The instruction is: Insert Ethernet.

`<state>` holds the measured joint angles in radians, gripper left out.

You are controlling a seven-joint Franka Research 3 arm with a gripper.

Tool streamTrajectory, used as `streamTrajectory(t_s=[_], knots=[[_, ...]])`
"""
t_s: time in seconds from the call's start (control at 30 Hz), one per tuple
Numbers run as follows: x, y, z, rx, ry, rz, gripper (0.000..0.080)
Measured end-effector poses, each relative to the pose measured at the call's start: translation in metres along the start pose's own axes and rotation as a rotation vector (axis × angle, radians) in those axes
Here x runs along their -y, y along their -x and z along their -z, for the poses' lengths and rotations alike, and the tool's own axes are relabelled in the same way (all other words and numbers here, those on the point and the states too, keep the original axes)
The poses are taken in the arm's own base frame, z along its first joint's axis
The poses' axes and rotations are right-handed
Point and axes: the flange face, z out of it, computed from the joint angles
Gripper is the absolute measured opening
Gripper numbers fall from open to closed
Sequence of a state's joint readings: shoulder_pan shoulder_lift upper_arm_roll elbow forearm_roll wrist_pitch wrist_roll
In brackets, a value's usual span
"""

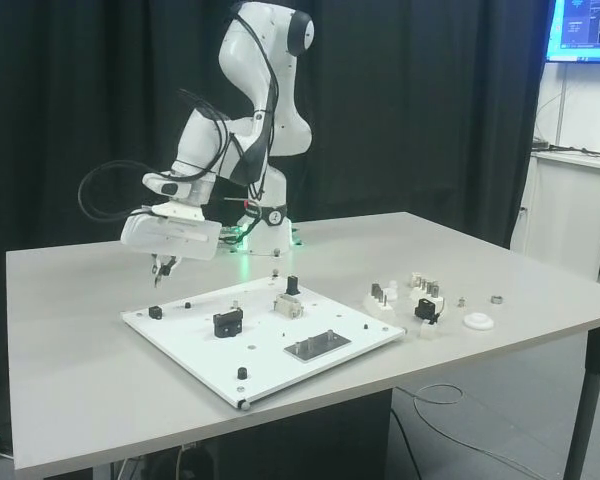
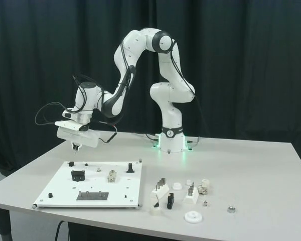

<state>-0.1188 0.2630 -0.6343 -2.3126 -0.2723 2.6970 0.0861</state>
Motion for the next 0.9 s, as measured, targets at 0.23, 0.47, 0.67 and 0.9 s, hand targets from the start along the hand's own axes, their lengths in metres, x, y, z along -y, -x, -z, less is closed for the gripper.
streamTrajectory(t_s=[0.23, 0.47, 0.67, 0.9], knots=[[-0.002, -0.006, -0.010, 0.008, -0.012, 0.044, 0.0066], [-0.002, -0.011, -0.017, 0.022, -0.033, 0.054, 0.0066], [-0.002, -0.015, -0.021, 0.042, -0.053, 0.047, 0.0066], [-0.002, -0.022, -0.026, 0.067, -0.070, 0.068, 0.0066]])
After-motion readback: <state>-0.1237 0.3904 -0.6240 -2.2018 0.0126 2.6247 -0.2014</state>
